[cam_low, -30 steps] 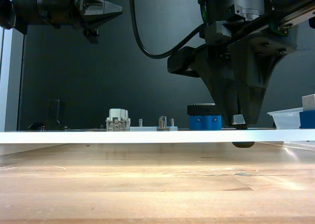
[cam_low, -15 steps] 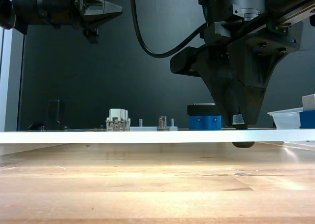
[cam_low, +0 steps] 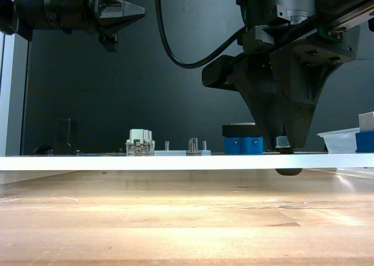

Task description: Pick the M12 fastener and fasten on the M12 threads

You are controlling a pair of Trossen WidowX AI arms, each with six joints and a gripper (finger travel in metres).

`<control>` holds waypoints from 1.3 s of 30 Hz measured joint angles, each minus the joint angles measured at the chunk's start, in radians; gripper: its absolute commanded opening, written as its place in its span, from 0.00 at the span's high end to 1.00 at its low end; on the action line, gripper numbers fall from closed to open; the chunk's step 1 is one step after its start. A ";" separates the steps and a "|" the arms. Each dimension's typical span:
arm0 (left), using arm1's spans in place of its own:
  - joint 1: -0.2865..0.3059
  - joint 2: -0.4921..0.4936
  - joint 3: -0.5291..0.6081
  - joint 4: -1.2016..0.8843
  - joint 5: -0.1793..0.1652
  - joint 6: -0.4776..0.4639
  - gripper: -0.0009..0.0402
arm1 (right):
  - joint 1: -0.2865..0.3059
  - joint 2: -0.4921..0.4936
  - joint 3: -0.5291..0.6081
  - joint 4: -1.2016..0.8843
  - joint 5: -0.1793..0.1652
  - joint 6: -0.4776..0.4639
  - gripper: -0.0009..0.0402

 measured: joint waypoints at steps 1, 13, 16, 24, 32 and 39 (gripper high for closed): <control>0.000 0.000 0.000 0.000 0.000 0.000 0.98 | 0.000 0.000 0.000 0.000 0.000 -0.003 0.95; 0.000 0.000 0.000 0.000 0.000 0.000 0.98 | 0.000 0.000 0.000 -0.001 0.002 -0.006 0.69; 0.000 0.000 0.000 0.000 0.000 0.000 0.98 | 0.001 0.000 0.000 0.000 0.009 -0.007 0.64; 0.000 0.000 0.000 0.000 0.000 0.000 0.98 | 0.004 -0.024 -0.001 -0.005 0.020 -0.013 0.58; 0.000 0.000 0.000 0.000 0.000 0.000 0.98 | 0.008 -0.095 -0.001 -0.007 0.011 -0.050 0.60; 0.000 0.000 0.000 0.000 0.000 0.000 0.98 | 0.011 -0.160 0.000 -0.013 0.006 -0.290 0.62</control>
